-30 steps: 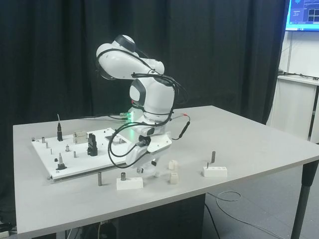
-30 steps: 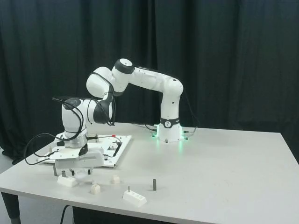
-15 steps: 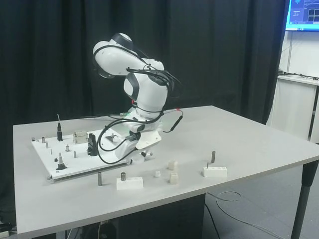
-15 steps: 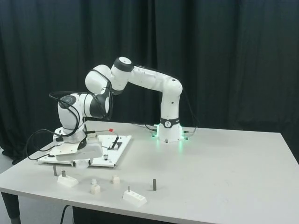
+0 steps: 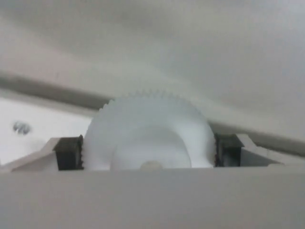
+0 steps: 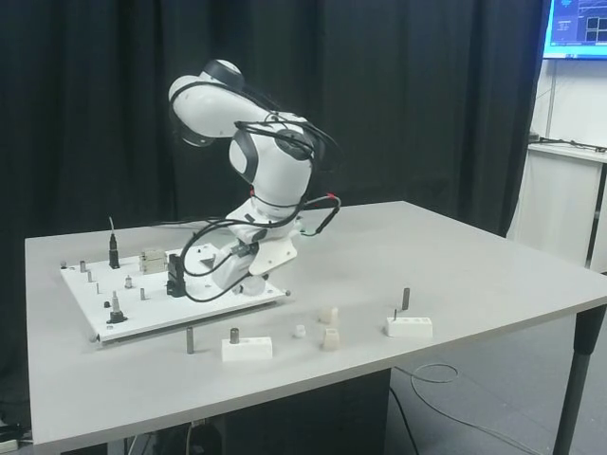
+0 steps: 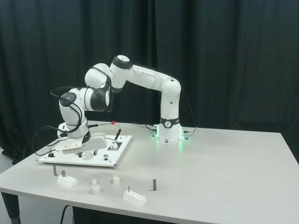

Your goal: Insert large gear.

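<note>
Wrist view shows the large gear (image 5: 150, 133) clamped between the gripper (image 5: 148, 151) pads; its lower half is cut off.

We cannot read any words, numbers or signs. The screen (image 6: 577, 28) in the upper right of the first room view shows some lines, but they are too small for us to read.

Large gear's (image 5: 148, 136) lower half hidden
</note>
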You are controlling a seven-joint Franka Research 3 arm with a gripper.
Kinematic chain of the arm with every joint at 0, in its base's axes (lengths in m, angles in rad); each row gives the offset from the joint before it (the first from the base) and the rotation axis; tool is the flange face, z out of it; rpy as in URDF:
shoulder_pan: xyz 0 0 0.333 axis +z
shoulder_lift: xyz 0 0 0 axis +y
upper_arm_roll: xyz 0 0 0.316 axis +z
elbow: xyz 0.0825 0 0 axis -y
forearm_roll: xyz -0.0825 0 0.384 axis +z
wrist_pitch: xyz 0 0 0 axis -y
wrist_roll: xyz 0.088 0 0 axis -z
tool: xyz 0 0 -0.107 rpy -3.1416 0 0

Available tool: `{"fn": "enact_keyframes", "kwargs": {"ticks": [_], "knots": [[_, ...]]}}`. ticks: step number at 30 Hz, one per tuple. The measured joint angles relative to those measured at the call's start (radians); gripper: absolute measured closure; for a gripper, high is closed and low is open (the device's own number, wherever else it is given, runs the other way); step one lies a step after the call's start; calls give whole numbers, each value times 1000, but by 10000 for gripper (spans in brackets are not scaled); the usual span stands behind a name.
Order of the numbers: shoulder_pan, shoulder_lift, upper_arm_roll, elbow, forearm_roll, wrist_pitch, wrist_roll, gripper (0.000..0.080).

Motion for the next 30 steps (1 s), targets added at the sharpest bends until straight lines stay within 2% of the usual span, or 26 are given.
{"fn": "enact_keyframes", "kwargs": {"ticks": [9,23,30], "knots": [[-96,3,68,-108,0,-66,53,209],[-265,17,162,-329,5,-67,144,209],[-335,34,186,-413,5,-64,165,209]]}}
